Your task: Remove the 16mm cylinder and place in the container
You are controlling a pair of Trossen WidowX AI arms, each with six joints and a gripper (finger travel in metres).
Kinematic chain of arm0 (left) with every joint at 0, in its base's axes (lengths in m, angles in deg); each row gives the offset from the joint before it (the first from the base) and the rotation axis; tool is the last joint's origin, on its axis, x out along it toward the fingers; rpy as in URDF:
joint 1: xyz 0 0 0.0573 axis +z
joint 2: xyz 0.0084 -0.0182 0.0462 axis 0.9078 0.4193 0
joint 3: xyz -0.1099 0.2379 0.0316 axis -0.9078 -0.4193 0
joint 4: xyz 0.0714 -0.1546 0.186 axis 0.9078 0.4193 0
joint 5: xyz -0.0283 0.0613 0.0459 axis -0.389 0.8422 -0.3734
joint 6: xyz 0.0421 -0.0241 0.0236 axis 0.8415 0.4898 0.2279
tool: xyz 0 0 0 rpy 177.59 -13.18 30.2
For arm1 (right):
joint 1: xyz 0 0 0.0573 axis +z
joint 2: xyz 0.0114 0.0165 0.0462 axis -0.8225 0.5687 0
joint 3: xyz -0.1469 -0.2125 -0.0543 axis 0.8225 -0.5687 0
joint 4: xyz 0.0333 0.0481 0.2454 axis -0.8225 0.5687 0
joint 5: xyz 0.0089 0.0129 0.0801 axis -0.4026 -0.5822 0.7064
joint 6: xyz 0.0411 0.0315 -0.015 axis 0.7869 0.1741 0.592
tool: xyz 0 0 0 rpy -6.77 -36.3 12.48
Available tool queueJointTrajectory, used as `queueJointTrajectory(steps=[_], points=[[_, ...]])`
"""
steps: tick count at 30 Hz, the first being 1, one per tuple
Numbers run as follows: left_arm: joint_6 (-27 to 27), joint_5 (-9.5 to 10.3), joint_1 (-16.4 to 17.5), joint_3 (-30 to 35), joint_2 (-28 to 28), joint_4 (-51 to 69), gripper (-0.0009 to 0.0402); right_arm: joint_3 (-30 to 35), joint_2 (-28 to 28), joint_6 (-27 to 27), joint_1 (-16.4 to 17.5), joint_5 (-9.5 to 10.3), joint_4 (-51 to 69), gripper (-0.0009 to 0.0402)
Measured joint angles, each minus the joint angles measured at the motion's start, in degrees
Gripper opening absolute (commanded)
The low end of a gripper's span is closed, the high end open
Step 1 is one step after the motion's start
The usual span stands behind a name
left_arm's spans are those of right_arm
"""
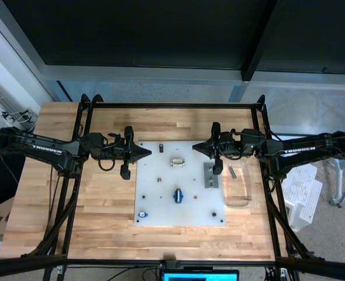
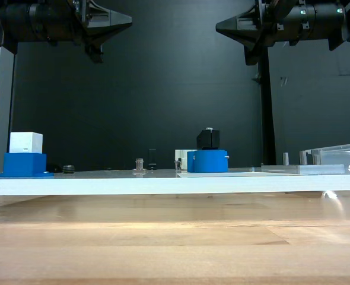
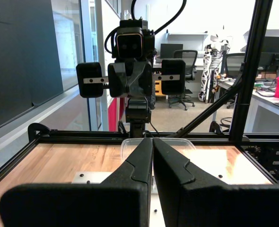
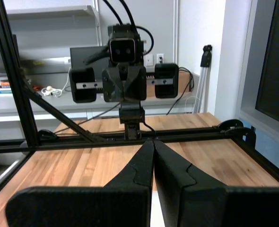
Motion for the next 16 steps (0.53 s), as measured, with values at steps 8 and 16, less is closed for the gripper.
queueJointTrajectory(steps=[8,16], points=[[0.0,0.00,0.0,0.0,0.0,0.0,0.0000,0.0,0.0,0.8,0.1,1.53,-0.8,0.0000],[0.0,0.00,0.0,0.0,0.0,0.0,0.0000,0.2,0.0,0.7,0.2,1.46,-1.0,0.0000]])
